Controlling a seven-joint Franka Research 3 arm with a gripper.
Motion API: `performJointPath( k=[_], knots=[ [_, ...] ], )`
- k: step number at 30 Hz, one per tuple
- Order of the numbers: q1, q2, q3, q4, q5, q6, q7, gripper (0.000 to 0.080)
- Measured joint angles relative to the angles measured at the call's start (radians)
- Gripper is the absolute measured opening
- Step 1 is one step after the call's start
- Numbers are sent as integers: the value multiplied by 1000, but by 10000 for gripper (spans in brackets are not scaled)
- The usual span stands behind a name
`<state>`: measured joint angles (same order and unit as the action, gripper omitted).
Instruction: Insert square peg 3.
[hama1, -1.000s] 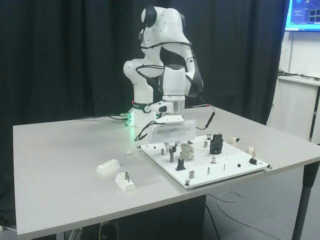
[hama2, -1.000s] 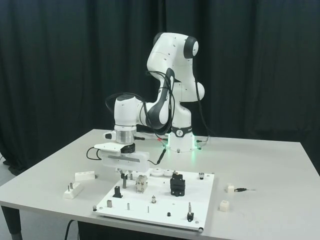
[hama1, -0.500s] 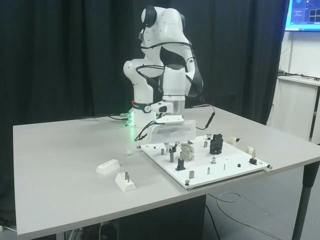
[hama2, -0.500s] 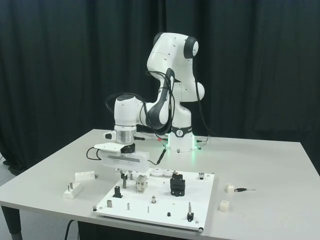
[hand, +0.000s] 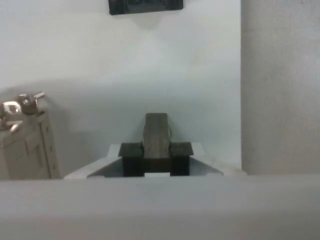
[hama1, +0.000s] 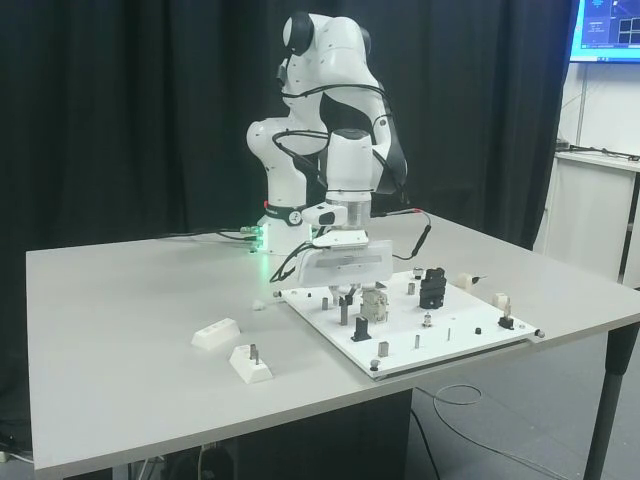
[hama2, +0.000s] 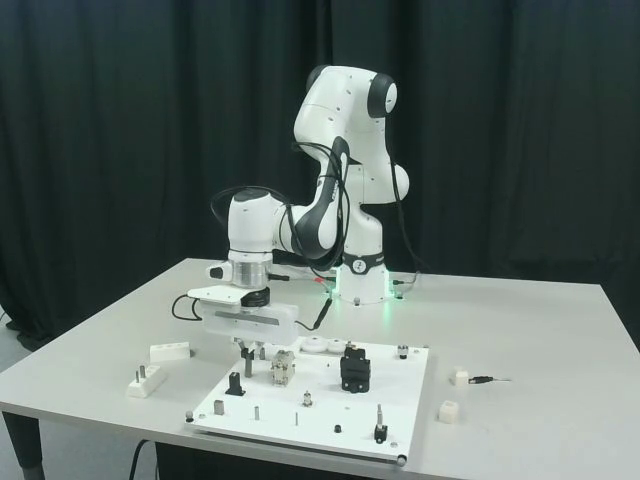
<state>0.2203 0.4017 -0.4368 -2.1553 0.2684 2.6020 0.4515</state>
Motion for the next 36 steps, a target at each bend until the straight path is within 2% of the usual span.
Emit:
performJointPath(
  k=[23, 36],
  knots=[
    [0, 10, 1, 17, 0, -1, 0, 106],
    [0, 10, -1, 27, -39, -40, -1, 106]
  ],
)
